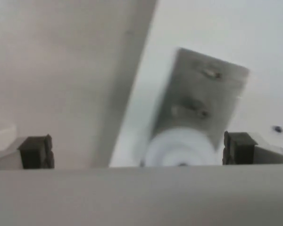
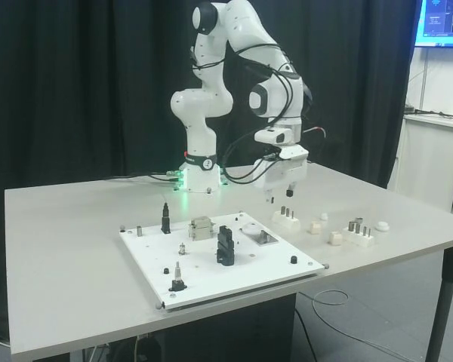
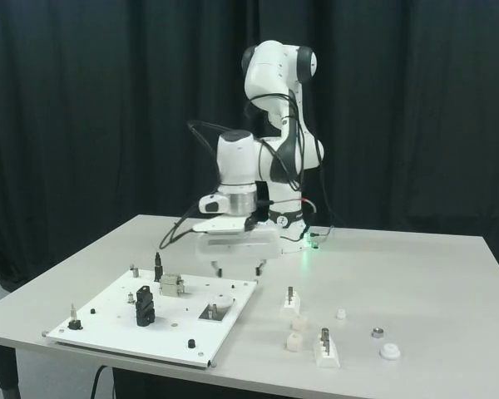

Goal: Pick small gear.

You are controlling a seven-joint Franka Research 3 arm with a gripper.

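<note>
The gripper stands with its two black-tipped fingers spread wide apart, holding nothing and touching nothing. In the wrist view a round white gear lies between the two fingertips, below them, resting on the near end of a grey metal plate with two screw heads. Only the upper part of the gear shows; the rest is cut off by the gripper's own grey body across the foot of that view. Whether this is the small gear cannot be told from its outline alone.

In the room views the same white gear sits on its grey plate near the edge of the flat white assembly board, on the side facing the loose parts. The board lies on the grey tabletop. The gripper hangs above the board's far edge, clear of the gear.

The white arm rises from its base, folds over at the elbow and points the hand straight down.

Small white blocks with grey pegs stand on the tabletop beside the board.
</note>
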